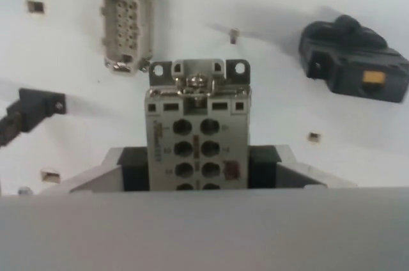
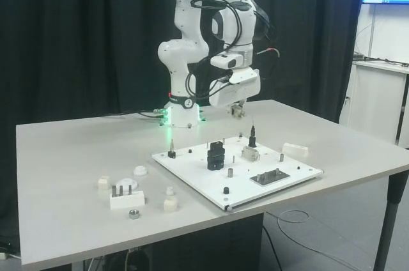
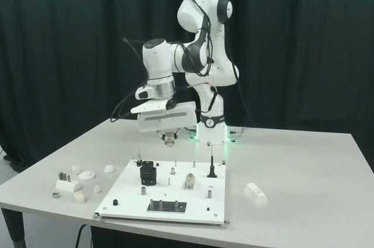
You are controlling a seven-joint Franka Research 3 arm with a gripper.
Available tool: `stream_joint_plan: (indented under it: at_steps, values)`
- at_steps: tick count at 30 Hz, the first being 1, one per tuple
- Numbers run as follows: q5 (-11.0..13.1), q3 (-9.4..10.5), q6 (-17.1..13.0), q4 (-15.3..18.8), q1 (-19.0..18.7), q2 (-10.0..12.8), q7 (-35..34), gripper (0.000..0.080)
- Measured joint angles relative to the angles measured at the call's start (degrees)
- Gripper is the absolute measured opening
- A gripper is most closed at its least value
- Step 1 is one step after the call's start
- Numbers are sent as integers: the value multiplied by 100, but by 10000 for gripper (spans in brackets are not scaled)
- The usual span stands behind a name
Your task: Insert waterproof.
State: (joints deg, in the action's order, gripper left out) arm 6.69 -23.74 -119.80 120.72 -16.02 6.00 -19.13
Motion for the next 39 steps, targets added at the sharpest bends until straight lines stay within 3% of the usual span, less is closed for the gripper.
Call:
stream_joint_plan:
  at_steps: [14, 39]
  values:
    - [-67, 3, -681, 418, -354, -49, -493, 314]
    - [44, 35, -2097, 1334, -624, -50, -649, 314]
